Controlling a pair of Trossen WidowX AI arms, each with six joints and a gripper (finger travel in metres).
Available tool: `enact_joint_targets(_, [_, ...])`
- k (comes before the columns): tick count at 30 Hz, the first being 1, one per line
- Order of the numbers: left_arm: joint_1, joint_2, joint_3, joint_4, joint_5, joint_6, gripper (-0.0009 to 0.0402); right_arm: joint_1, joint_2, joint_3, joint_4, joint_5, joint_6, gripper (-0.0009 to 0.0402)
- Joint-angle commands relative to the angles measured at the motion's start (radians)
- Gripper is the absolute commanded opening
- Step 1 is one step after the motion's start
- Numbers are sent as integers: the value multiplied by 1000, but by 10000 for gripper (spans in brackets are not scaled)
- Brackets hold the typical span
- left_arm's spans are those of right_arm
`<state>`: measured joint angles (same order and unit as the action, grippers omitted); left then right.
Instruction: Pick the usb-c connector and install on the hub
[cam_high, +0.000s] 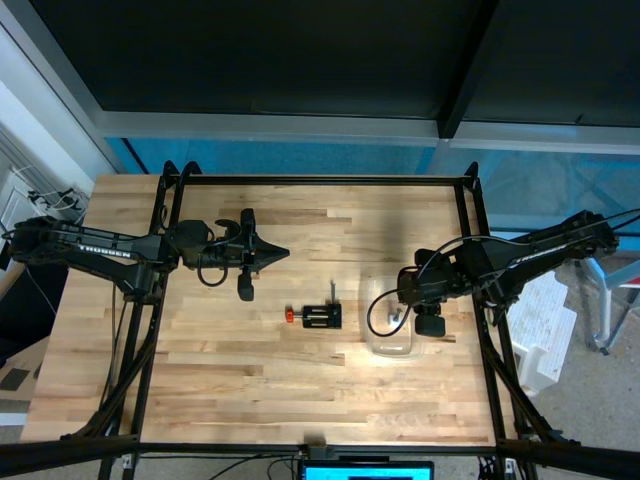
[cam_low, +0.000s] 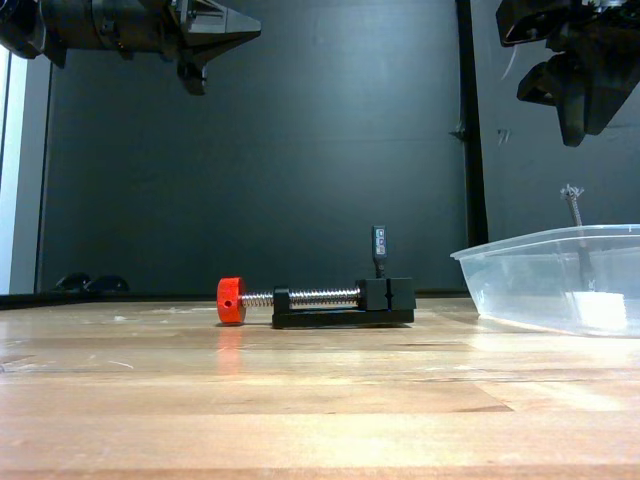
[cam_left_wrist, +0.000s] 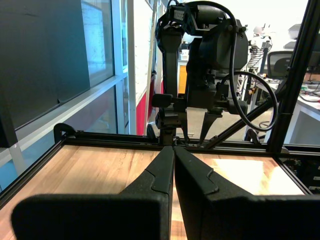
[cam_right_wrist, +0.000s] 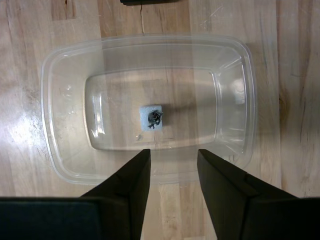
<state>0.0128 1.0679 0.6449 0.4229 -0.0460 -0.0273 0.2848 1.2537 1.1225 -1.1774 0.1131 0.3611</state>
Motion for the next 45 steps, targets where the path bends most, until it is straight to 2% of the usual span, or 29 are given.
enact_joint_targets(1, [0,0,0,0,0,0,0,2,0,0,-1,0,2,151])
enact_joint_targets(11, [0,0,0,0,0,0,0,4,0,-3,-2,0,2,170])
enact_joint_targets(22, [0,0,0,0,0,0,0,6,101,-4,15,4,2,170])
enact_joint_targets(26, [0,0,0,0,0,0,0,9,130,-10,24,28,2,170])
enact_joint_targets(36, [0,0,0,0,0,0,0,26,146,-79,103,26,9,170])
enact_joint_targets(45, [0,0,0,0,0,0,0,43,196,-89,152,25,5,170])
